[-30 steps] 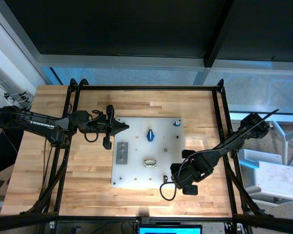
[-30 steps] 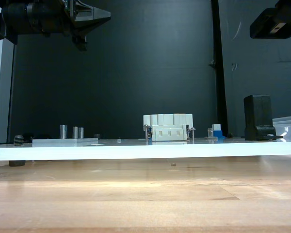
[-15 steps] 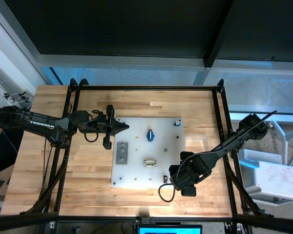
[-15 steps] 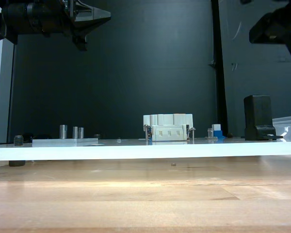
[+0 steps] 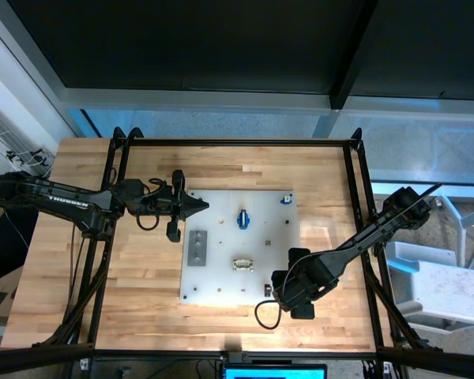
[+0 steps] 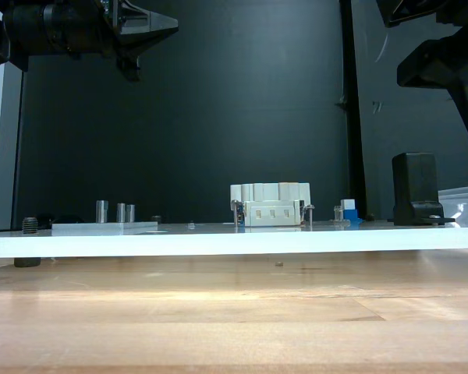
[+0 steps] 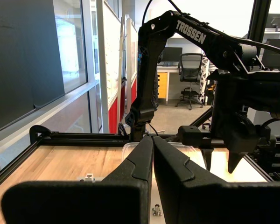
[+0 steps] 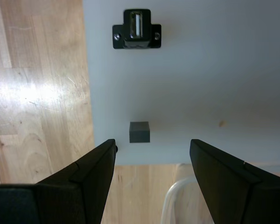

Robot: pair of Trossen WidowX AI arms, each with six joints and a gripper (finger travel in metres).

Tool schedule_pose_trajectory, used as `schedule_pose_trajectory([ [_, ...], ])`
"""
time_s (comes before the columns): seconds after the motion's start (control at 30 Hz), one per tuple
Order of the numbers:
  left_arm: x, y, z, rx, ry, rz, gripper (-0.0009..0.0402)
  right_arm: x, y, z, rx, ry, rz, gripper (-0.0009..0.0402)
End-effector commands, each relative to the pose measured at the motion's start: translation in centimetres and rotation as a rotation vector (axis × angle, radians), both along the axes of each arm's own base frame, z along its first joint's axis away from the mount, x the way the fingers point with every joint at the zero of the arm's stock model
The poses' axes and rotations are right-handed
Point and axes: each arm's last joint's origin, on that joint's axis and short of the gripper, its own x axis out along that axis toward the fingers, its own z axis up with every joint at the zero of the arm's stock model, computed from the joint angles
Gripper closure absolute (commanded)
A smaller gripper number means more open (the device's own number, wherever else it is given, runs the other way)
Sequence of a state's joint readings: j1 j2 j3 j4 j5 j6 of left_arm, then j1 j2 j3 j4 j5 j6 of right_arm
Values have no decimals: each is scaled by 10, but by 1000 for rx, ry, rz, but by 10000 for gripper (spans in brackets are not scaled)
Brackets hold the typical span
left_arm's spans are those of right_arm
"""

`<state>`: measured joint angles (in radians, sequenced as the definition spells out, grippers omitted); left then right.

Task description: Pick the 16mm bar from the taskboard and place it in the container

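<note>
The white taskboard (image 5: pixel 221 276) lies mid-table. In the right wrist view a small grey square spot, the 16mm bar (image 8: pixel 139 132), stands near the board's (image 8: pixel 200 84) corner. My right gripper (image 8: pixel 152 142) hangs open above it, and the bar lies between the fingertips, closer to one of them. From above, that gripper (image 5: pixel 283 290) covers the board's near right corner and hides the bar. The clear container (image 5: pixel 320 230) sits just right of the board, and its rim (image 8: pixel 177 200) shows beyond the board's edge. My left gripper (image 5: pixel 199 205) is shut and empty, raised over the board's far left edge.
The board carries a grey holed block (image 5: pixel 197 246), a blue part (image 5: pixel 242 219), a metal connector (image 5: pixel 242 264) and a black fitting (image 8: pixel 136 29) close to the bar. A black frame (image 5: pixel 355 205) borders the table.
My right gripper has shifted slightly left over the board's near right corner and come lower into the low view. The left arm has not moved.
</note>
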<state>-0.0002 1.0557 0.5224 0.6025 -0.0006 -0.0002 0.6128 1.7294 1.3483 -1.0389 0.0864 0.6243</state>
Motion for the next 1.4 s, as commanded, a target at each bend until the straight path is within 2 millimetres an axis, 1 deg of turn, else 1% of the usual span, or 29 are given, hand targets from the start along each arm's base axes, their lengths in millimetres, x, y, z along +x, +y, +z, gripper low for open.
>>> schedule_pose_trajectory([
  [0.03,0,0,0,0,-1,0,393,1,2,-4,-5,4,6,171],
  [0.33,0,0,0,0,-1,0,393,2,4,-10,-15,14,15,171],
  [1.07,0,0,0,0,-1,0,393,-5,4,-42,0,-4,28,171],
  [1.4,0,0,0,0,-1,0,393,-6,5,-45,2,-10,33,172],
])
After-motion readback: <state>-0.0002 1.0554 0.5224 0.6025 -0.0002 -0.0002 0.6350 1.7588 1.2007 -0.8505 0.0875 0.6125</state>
